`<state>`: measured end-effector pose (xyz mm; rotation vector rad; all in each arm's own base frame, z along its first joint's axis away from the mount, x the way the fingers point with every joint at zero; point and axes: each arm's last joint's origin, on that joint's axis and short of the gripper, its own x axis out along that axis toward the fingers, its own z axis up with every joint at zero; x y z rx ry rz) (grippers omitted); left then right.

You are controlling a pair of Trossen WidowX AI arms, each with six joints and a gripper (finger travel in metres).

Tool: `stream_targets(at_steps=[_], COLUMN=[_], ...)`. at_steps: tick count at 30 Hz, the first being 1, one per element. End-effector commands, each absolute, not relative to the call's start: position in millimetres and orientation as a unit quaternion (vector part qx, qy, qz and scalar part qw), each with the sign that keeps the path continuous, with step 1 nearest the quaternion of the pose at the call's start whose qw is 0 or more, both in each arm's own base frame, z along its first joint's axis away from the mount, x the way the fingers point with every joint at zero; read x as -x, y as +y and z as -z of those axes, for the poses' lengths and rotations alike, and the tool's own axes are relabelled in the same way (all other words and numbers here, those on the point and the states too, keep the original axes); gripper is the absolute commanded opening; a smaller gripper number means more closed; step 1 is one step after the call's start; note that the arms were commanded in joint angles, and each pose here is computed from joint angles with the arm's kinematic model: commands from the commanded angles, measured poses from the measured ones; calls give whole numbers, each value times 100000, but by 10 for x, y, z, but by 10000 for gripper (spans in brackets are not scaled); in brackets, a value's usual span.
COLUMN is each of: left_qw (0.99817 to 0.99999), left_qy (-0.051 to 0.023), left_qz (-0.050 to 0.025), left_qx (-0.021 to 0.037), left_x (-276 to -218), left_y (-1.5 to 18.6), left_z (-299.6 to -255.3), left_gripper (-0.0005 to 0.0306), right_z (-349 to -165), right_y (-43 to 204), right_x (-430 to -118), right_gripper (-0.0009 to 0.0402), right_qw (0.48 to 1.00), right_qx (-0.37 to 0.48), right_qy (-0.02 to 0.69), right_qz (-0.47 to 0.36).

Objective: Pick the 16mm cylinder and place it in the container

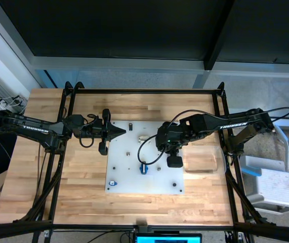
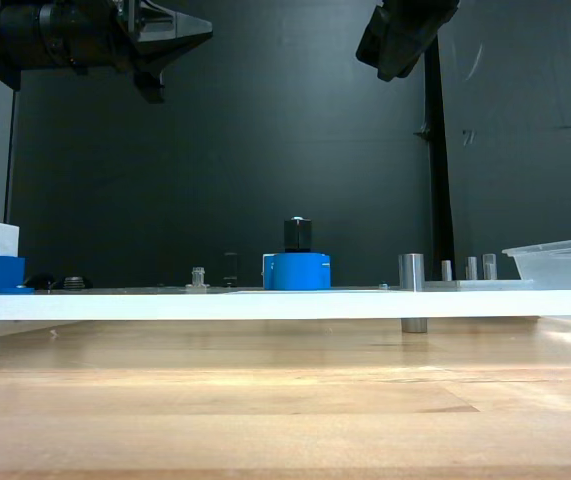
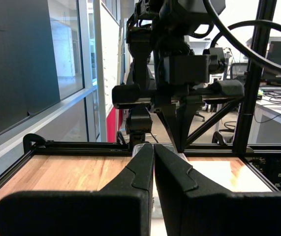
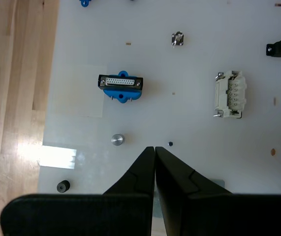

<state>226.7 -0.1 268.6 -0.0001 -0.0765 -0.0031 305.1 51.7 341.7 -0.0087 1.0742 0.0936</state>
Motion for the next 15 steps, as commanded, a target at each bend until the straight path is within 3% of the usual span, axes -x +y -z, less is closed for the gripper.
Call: stream_targets(at_steps=[1,11,15], left_qw=[99927,99927,99927], left_qy=[-3823,-3804,-3823], left_qz=[153,153,172], left_qx=[3,3,4], left_x=[-2268,-2268,-2268], left_y=[-1,-1,-1], left_z=[-2686,-2686,-2686], left_gripper=[0,0,0], right_z=[-3375,-3220,-3169], right_y=[548,651,710], right_x=[-3078,-3169,-3186], right_gripper=[0,2,32], right_qw=[85511,83964,83409], right_qx=[1280,3497,4958], right_qy=[51707,53983,54723], right_qz=[-3564,-4868,-4878])
